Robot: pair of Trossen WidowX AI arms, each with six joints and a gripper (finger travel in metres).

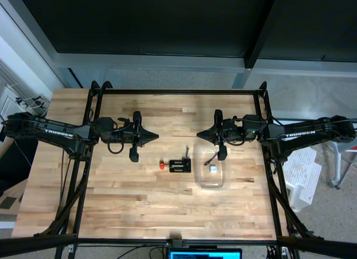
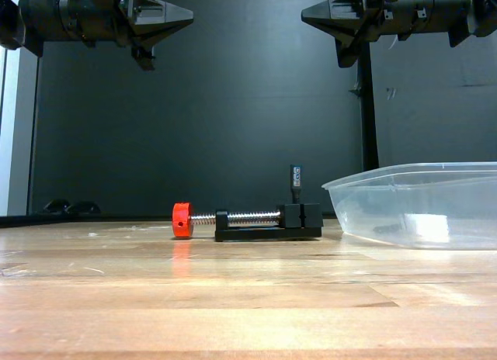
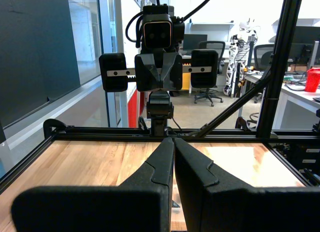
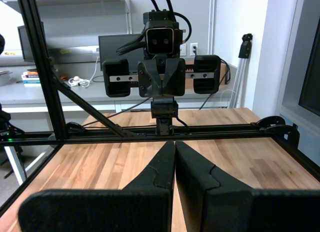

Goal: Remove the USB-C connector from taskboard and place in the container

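The taskboard (image 1: 179,166) (image 2: 268,220), a black clamp block with an orange-red knob (image 1: 162,165) (image 2: 182,219), lies mid-table. A short dark post with a pale tip (image 2: 295,178) stands upright out of it. To its right is the clear container (image 1: 212,186) (image 2: 404,174). In it lies the USB-C connector (image 1: 209,158), a curved black cable piece, beside a small white cube (image 1: 213,169) (image 2: 427,228). My left gripper (image 1: 155,137) (image 2: 189,17) (image 3: 174,139) and right gripper (image 1: 199,135) (image 2: 304,19) (image 4: 175,142) hover high above the table, tips facing each other, both shut and holding nothing.
A black metal frame (image 1: 178,92) runs around the wooden table (image 1: 139,203). A black upright pole (image 2: 365,119) rises behind the container. A screen (image 1: 203,253) sits at the near edge.
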